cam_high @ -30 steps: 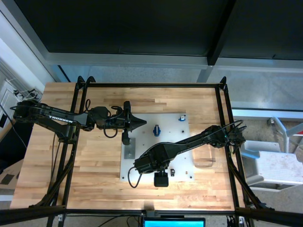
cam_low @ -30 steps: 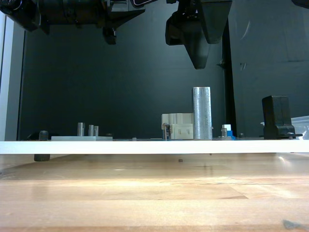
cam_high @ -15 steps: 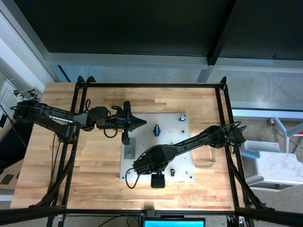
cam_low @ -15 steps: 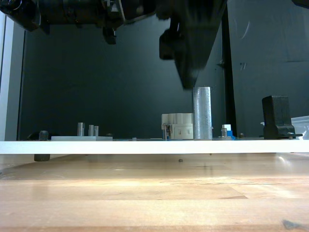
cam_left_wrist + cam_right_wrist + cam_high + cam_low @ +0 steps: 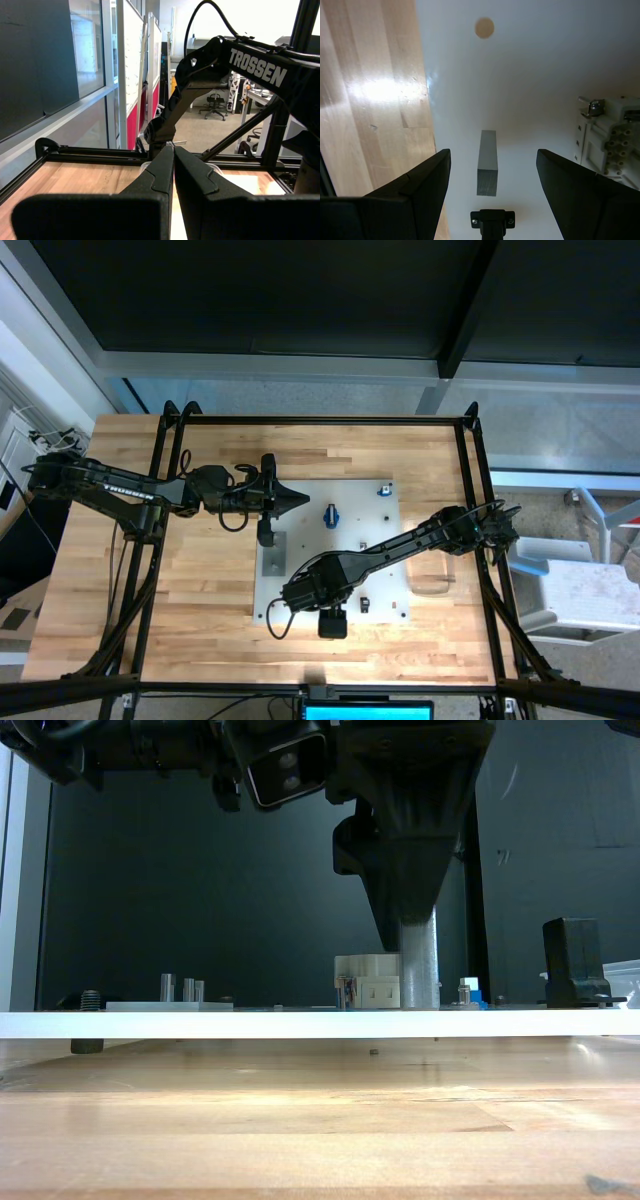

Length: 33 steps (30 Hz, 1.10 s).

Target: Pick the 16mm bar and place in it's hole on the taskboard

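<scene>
On board (image 5: 385, 540), near edge: bar (image 5: 418, 970) upright between spread fingers (image 5: 415, 195) of right tool (image 5: 493, 155), ungripped (centre it, descend squarely, close low before lifting); left tool (image 5: 295, 499) closed, empty, above board's far-left corner.

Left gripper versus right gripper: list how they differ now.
Left gripper is shut; right gripper is open. Left gripper points level, above the board's far left corner; right gripper points down over its near part. Left gripper holds nothing; right gripper straddles the top of the bar, which stands upright on the board, not gripped. Both are black.
</scene>
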Each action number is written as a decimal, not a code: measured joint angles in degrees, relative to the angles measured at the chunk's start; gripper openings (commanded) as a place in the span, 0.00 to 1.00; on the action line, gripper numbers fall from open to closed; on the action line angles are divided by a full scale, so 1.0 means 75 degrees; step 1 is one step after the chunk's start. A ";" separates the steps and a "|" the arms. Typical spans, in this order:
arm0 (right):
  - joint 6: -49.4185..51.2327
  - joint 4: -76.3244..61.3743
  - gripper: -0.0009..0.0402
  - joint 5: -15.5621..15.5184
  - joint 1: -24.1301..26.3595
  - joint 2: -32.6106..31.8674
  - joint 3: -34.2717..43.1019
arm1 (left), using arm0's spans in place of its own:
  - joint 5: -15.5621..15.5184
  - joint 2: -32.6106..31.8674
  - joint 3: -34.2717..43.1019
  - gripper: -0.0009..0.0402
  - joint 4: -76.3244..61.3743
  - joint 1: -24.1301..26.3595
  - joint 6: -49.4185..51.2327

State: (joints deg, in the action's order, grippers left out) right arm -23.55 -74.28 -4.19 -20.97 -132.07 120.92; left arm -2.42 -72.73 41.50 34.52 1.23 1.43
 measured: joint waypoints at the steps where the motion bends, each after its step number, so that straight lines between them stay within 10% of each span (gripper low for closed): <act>1: 0.0000 0.0003 0.60 0.0009 -0.0003 0.0000 -0.0012 | 0.0000 0.0000 0.0000 0.02 0.0000 0.0000 0.0000; 33: 0.0242 0.0064 0.02 0.0035 -0.0003 0.0000 -0.0125 | -0.0003 0.0000 0.0000 0.02 -0.0003 0.0000 0.0000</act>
State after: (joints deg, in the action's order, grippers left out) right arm -21.74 -73.80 -3.92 -20.99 -132.07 119.98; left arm -2.44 -72.73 41.50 34.50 1.23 1.43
